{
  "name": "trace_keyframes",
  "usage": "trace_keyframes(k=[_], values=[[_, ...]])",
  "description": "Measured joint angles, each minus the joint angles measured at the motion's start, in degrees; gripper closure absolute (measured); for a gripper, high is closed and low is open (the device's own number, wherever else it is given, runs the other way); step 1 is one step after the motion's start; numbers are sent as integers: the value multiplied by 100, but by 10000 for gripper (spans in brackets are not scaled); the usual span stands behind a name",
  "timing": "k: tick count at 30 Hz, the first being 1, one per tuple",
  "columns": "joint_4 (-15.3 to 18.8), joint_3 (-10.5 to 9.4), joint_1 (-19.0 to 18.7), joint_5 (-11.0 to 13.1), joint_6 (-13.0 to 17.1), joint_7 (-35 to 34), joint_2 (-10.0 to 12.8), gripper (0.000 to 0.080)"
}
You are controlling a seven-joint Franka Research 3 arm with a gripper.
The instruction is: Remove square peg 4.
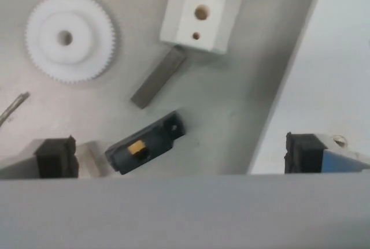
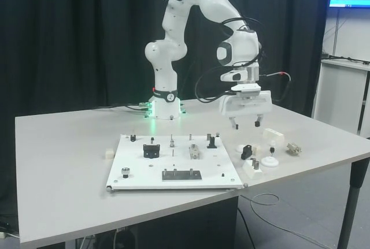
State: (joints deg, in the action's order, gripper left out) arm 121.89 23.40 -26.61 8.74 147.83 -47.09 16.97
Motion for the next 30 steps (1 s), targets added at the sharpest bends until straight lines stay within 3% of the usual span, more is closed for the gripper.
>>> trace_keyframes(k=[9,18,30], values=[[-122,217,68,-208,-235,152,-23,3],[-145,270,316,-476,-496,788,-132,3],[-144,294,833,-508,-1002,1469,-249,3]])
